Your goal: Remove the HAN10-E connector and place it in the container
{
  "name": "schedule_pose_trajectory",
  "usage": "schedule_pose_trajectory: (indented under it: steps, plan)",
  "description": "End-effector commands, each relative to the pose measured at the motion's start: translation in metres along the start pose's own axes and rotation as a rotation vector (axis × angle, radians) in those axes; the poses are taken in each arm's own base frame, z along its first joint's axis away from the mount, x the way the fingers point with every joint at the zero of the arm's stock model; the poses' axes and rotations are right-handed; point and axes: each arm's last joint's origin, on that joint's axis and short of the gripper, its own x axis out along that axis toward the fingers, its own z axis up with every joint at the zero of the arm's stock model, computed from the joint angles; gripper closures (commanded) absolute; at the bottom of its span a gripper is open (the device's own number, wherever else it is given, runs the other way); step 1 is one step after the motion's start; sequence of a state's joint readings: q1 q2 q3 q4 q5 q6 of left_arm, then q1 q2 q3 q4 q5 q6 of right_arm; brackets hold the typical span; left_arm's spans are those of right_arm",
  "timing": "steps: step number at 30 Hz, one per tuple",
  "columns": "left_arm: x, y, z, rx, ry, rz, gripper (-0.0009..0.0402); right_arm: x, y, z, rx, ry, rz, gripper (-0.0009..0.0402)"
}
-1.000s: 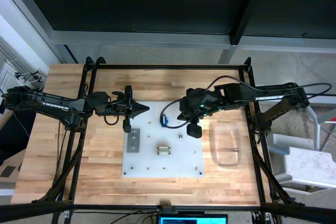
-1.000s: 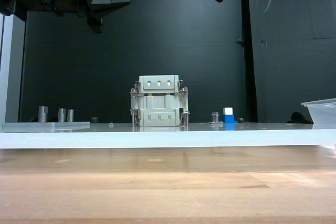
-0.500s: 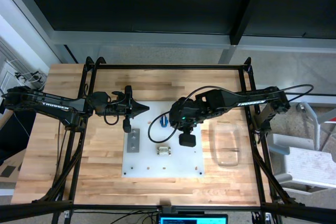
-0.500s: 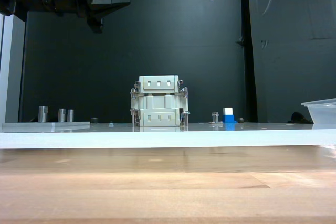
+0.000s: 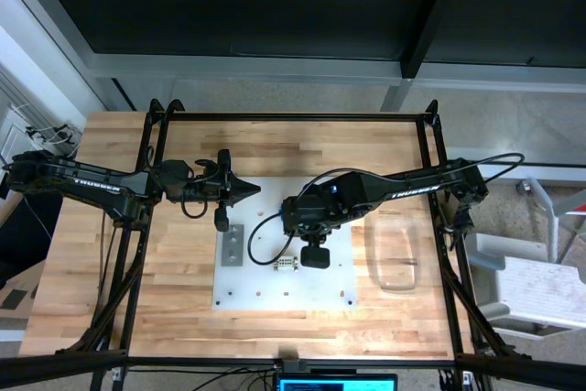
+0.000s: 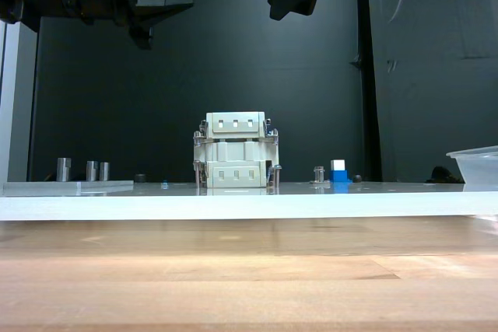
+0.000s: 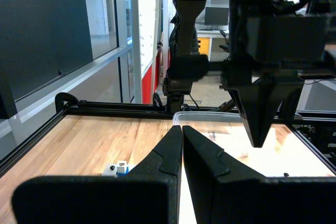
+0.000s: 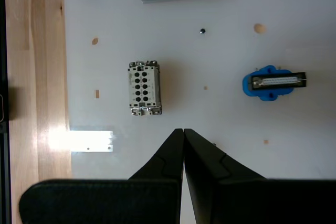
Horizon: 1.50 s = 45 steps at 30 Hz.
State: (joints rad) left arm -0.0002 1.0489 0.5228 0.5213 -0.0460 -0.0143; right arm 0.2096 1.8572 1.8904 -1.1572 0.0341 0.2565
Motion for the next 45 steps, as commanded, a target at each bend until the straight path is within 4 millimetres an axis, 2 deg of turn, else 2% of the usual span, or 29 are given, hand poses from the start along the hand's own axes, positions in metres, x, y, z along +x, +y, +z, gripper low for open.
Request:
schedule_pose_trajectory:
  steps: [1, 6, 10, 21, 31, 36, 40, 45]
  plan:
    - [0.000, 0.000, 0.000, 0.000, 0.000, 0.000, 0.0393, 0.009, 0.003, 0.002, -0.006, -0.002, -0.011, 0.0393]
    - [0.000, 0.000, 0.000, 0.000, 0.000, 0.000, 0.0393, 0.018, 0.006, 0.007, -0.002, -0.003, -0.069, 0.0391]
    - [0.000, 0.000, 0.000, 0.000, 0.000, 0.000, 0.0393, 0.026, 0.011, 0.015, -0.014, 0.005, -0.065, 0.0368]
    - [0.000, 0.000, 0.000, 0.000, 0.000, 0.000, 0.0393, 0.045, 0.024, 0.023, -0.044, 0.034, -0.061, 0.0261]
    - [0.000, 0.000, 0.000, 0.000, 0.000, 0.000, 0.0393, 0.061, 0.036, 0.022, -0.058, 0.048, -0.056, 0.0154]
    - [0.000, 0.000, 0.000, 0.000, 0.000, 0.000, 0.0393, 0.072, 0.039, 0.021, -0.050, 0.071, -0.058, 0.0112]
    - [0.000, 0.000, 0.000, 0.000, 0.000, 0.000, 0.0393, 0.077, 0.041, 0.020, -0.047, 0.076, -0.043, 0.0094]
    - [0.000, 0.000, 0.000, 0.000, 0.001, 0.000, 0.0393, 0.089, 0.042, 0.020, -0.050, 0.093, -0.047, 0.0094]
